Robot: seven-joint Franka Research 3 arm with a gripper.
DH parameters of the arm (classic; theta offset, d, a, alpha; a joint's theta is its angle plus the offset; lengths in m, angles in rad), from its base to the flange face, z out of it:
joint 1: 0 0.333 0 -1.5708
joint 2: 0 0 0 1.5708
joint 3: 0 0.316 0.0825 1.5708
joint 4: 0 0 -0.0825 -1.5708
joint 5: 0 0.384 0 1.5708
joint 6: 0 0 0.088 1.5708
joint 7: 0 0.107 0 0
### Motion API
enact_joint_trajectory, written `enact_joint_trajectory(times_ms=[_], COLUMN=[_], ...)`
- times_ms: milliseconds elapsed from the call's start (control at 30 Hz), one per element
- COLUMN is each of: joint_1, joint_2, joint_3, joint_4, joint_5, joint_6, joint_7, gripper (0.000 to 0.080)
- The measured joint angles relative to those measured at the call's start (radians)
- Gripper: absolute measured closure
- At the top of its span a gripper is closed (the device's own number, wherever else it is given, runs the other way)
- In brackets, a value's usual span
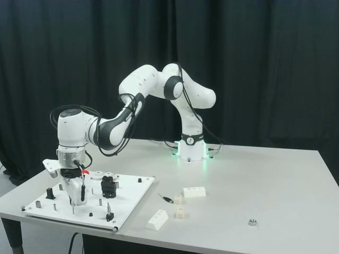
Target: Insert round peg 1.
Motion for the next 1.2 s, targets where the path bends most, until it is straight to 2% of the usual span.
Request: enact_joint_trajectory(times_ms=[1200], joint_1=[0.001], joint_2=[0.002], joint_3=[-0.015], joint_4=[0.0], joint_5=[0.0], joint_6=[-0.005], joint_7=[0.0], gripper=[0.0788])
